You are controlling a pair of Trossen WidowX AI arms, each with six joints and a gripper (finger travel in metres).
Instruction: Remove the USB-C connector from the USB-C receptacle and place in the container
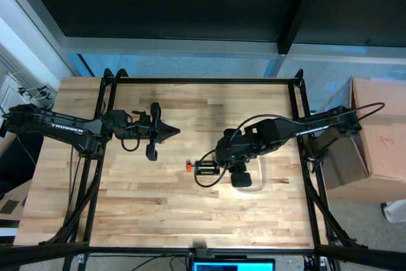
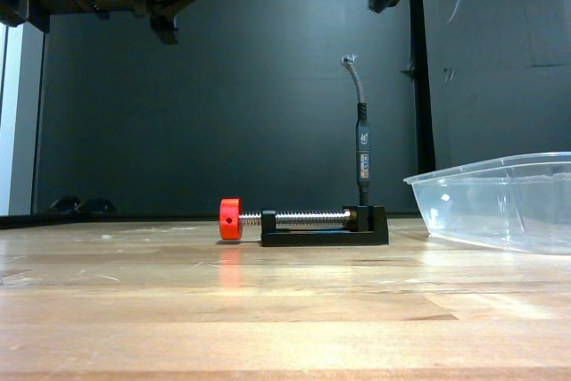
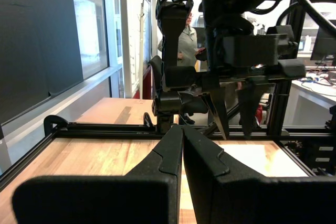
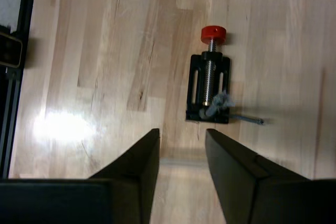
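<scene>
Low view: USB-C connector (image 2: 362,151) upright, seemingly seated in USB-C receptacle (image 2: 369,218). Right gripper (image 4: 181,132) spread above it, pre-grasp; next: descend, pinch connector, pull straight up. Left gripper (image 3: 182,127) pressed together, high over table (image 2: 268,310), left side.

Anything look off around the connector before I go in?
The USB-C connector, upright in the clamp, has a frayed, bent cable stub. The right gripper hangs open above it; the left gripper is shut, high at left. Nothing else.

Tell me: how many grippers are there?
2. Left gripper, shut, hovers high at left; right gripper, open, hovers high near the connector, upright in its clamp.
</scene>
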